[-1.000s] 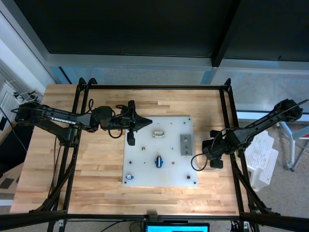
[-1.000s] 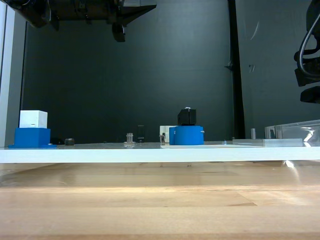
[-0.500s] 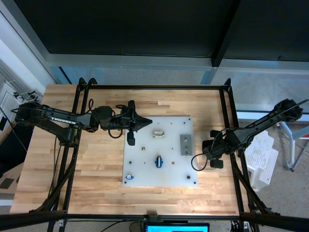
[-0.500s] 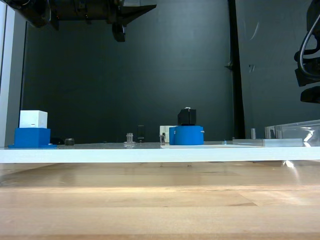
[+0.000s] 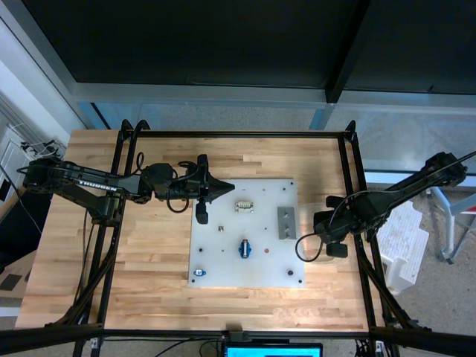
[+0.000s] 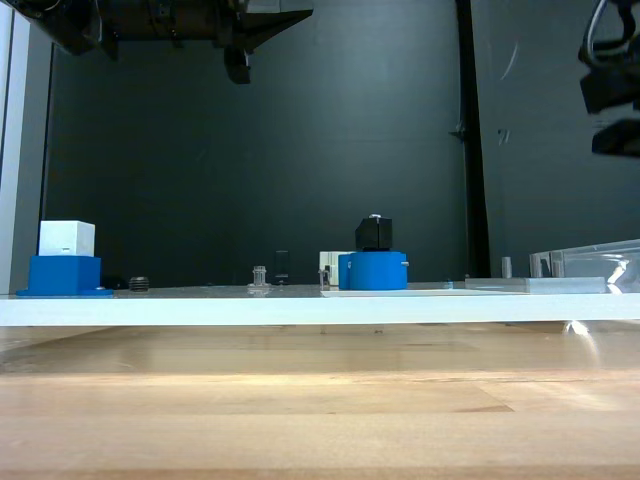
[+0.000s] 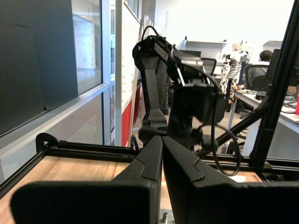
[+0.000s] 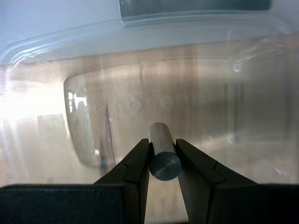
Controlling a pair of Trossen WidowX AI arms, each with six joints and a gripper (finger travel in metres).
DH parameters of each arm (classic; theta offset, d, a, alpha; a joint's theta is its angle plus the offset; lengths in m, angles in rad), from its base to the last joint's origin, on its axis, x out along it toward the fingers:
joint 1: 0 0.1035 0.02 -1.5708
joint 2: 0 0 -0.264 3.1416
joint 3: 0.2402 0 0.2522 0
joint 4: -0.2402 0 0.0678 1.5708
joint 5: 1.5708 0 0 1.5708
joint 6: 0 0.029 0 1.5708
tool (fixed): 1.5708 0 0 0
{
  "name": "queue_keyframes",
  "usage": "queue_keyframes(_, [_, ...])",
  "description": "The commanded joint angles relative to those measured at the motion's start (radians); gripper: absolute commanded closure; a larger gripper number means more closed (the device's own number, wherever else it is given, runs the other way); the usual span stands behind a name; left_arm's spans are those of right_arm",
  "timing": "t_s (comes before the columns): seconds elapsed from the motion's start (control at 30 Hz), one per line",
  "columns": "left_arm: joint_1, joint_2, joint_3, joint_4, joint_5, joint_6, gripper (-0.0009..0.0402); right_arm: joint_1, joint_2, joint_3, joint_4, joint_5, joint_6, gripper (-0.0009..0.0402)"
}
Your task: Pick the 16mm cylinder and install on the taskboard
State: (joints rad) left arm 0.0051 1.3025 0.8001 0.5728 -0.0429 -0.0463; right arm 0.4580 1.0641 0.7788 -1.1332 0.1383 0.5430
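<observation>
The 16mm cylinder (image 8: 163,151) is a short silver-grey peg, and my right gripper (image 8: 162,143) is shut on it, holding it above the floor of a clear plastic tray (image 8: 187,70). From the high view that gripper (image 5: 325,236) hangs just off the right edge of the taskboard (image 5: 223,260), a white square plate. Seen from table height it (image 6: 612,110) is well above the tray (image 6: 590,262). My left gripper (image 5: 227,187) is shut and empty, raised over the board's far left edge; the wrist view shows its fingertips (image 7: 162,138) closed together.
On the board sit a grey metal block (image 5: 286,222), a blue fitting (image 5: 244,249), a beige connector (image 5: 243,206) and a small blue base with a white cube (image 5: 198,274). A black frame surrounds the wooden tabletop.
My right gripper has risen a little above the tray with the cylinder in it. The left arm has not moved.
</observation>
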Motion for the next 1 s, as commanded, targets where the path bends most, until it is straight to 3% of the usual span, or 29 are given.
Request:
queue_keyframes(0.03, [0.0, 0.0, 0.0, 0.0, 0.0, 0.0, 0.0393, 0.0, 0.0, 0.065, -0.082, 0.0, -0.002, 0.0394])
queue_keyframes(0.53, [0.0, 0.0, 0.0, 0.0, 0.0, 0.0, 0.0393, 0.0, 0.029, 0.133, -0.1, -0.008, -0.009, 0.0393])
queue_keyframes(1.0, [0.0, 0.0, 0.0, 0.0, 0.0, 0.0, 0.0393, -0.034, 0.28, 0.292, -0.006, -0.01, -0.045, 0.0393])
